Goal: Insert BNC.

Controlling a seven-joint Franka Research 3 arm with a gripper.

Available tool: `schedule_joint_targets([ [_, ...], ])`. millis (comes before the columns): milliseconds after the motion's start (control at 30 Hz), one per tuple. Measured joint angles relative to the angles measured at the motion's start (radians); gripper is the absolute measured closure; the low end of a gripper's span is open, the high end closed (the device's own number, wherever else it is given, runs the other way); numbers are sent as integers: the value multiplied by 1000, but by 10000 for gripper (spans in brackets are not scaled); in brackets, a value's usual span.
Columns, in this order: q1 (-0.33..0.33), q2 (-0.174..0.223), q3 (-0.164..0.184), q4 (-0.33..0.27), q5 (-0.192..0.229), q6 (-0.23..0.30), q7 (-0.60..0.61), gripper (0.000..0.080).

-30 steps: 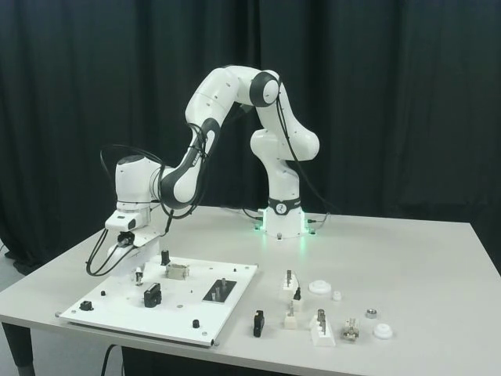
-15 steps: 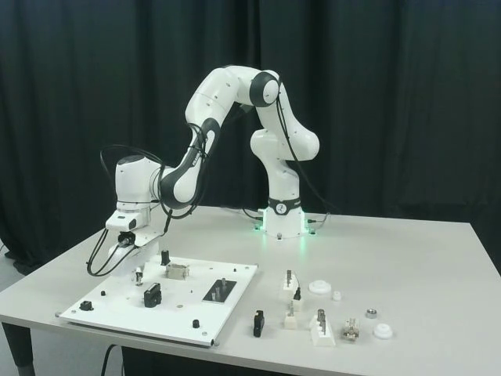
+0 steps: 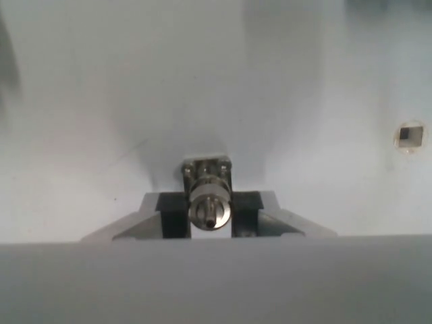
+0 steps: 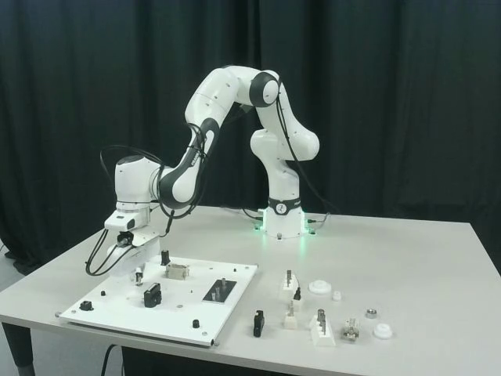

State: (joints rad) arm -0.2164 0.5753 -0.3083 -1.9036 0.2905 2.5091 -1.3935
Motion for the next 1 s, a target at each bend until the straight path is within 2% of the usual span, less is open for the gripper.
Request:
schedule_joint_targets([
  [333,0,0,-2,-1,15,0,9,677],
  [1000,1,2,-2,0,15,0,-21,677],
])
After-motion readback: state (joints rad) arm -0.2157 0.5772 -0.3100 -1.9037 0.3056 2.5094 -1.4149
